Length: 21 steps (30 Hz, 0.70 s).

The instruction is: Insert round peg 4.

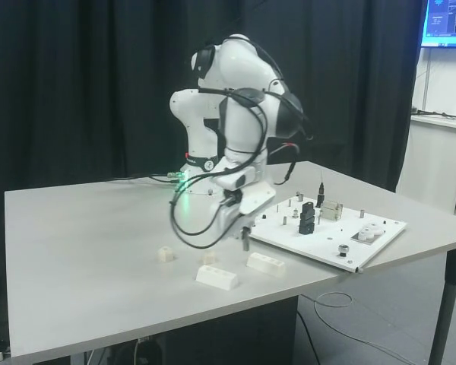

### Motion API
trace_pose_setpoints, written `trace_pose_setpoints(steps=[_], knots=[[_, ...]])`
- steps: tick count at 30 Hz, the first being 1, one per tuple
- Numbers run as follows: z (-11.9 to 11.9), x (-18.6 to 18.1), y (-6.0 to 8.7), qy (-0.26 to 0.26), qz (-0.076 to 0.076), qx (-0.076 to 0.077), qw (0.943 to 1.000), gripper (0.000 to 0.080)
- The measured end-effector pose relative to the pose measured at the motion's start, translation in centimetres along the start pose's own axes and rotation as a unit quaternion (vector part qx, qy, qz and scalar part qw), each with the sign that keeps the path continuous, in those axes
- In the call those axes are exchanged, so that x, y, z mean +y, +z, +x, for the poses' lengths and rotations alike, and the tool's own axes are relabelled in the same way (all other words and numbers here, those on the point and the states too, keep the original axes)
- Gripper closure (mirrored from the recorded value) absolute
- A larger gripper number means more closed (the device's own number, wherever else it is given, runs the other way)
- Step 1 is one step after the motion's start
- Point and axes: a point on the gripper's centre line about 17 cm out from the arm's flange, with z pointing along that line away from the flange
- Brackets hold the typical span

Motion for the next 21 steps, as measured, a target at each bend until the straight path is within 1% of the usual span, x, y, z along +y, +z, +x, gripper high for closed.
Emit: trace_pose_setpoints(steps=[3,7,12,21], knots=[[1.3,-1.8,-0.2,-0.003,0.005,0.002,1.0000,0.0652],[2.6,-4.4,-0.4,-0.004,0.010,-0.003,0.9999,0.0652],[3.9,-7.9,-0.2,-0.002,0.018,-0.017,0.9997,0.0652],[5.4,-14.4,0.3,0.005,0.030,-0.048,0.9984,0.0652]])
